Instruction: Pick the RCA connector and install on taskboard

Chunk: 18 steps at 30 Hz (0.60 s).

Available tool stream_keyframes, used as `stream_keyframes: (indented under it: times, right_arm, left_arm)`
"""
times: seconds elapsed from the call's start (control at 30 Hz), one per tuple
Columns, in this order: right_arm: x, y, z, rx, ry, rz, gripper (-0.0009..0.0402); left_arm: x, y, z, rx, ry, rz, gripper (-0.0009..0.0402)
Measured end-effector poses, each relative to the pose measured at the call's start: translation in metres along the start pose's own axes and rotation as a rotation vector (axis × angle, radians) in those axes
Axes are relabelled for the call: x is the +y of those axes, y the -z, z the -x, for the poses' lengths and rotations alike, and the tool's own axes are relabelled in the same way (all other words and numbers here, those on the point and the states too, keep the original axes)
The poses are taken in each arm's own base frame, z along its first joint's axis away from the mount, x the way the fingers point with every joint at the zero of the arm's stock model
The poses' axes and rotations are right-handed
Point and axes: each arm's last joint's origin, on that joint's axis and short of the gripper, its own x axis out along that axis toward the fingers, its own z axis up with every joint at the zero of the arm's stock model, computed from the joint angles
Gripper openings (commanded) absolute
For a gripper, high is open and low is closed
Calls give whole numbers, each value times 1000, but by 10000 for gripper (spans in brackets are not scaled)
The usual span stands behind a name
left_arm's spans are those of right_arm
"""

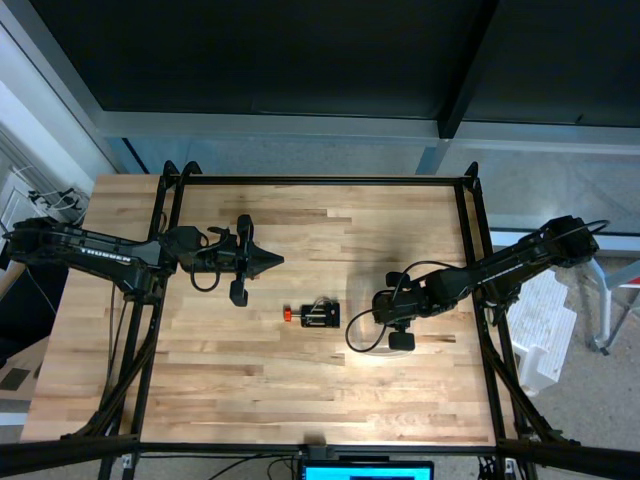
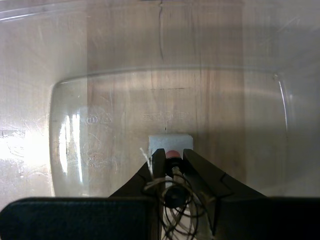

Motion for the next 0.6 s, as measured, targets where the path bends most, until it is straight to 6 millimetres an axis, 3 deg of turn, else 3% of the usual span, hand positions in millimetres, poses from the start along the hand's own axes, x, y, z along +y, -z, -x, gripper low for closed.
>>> stream_keyframes:
  times: [0.3,0.6]
  right_arm:
    - [0,0,2,7,2,1,2]
    - [-2,-4,16,-2,9,-4,2]
  left_arm:
    - [0,0,0,0,0,0,0]
    - [0,0,0,0,0,0,0]
